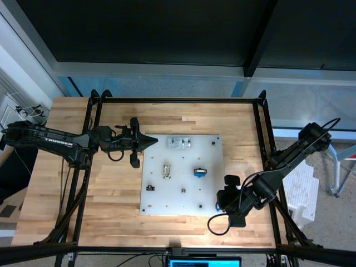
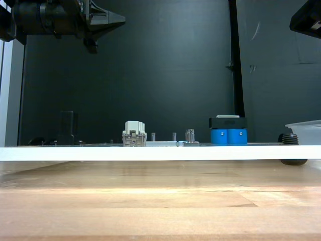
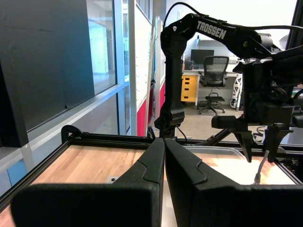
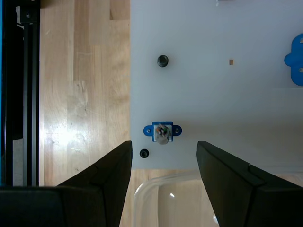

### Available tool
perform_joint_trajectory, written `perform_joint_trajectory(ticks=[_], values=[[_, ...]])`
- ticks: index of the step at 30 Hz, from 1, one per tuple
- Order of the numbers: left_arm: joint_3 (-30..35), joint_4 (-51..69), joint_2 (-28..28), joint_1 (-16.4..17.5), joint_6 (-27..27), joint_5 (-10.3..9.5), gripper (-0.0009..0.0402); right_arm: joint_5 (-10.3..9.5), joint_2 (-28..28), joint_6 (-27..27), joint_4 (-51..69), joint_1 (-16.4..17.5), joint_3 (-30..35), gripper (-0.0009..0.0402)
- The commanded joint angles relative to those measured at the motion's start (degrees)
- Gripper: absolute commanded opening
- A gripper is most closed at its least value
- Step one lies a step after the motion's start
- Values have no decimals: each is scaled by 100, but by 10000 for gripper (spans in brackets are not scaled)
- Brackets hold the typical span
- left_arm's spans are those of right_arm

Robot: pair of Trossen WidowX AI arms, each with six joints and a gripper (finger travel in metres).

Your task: Pick the RJ45 connector and install on taskboard

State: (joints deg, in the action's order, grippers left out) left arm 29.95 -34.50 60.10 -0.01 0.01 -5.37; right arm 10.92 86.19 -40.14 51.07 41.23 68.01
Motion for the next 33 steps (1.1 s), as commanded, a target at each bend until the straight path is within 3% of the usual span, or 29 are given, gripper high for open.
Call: perform_joint_trajectory(ticks=[1, 7, 15, 21, 33], values=[[0, 0, 0, 2, 0, 2, 0, 2, -9, 4, 13, 2, 9, 189], [0, 0, 0, 2, -2, 2, 0, 7, -76, 4, 26, -37, 9, 187], [0, -2, 0, 0, -2, 0, 0, 76, -520, 278, 48, -444, -7, 188], [0, -2, 2, 0, 0, 0, 0, 306, -911, 879, 46, -1062, -11, 188], [0, -2, 0, 0, -2, 0, 0, 302, -1515, 2168, -295, -2430, -114, 187]])
